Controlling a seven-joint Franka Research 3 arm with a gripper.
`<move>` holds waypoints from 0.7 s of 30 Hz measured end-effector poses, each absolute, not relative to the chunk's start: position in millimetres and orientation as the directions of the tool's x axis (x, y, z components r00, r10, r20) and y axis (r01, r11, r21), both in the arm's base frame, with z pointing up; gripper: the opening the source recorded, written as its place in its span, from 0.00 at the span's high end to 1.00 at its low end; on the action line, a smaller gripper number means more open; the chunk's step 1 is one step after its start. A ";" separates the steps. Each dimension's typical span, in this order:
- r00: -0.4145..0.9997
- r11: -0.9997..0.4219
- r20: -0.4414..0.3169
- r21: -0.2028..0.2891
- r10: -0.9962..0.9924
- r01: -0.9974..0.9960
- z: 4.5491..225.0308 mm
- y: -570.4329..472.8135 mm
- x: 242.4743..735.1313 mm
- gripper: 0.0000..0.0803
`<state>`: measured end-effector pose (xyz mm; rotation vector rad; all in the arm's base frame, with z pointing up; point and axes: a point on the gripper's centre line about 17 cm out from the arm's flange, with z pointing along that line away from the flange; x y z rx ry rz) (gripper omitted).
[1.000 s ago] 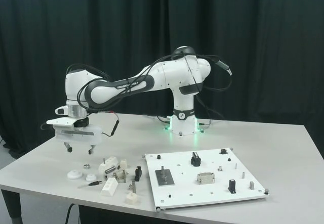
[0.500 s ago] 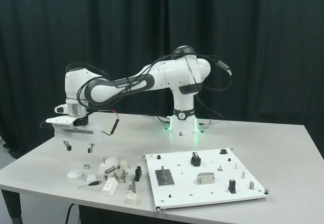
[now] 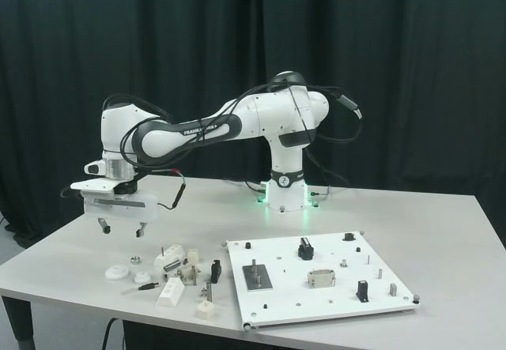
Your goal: Remove round peg 2.
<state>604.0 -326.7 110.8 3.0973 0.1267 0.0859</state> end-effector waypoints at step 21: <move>0.992 -0.993 0.041 -0.005 0.120 0.120 128.0 -293.7 618.5 0.00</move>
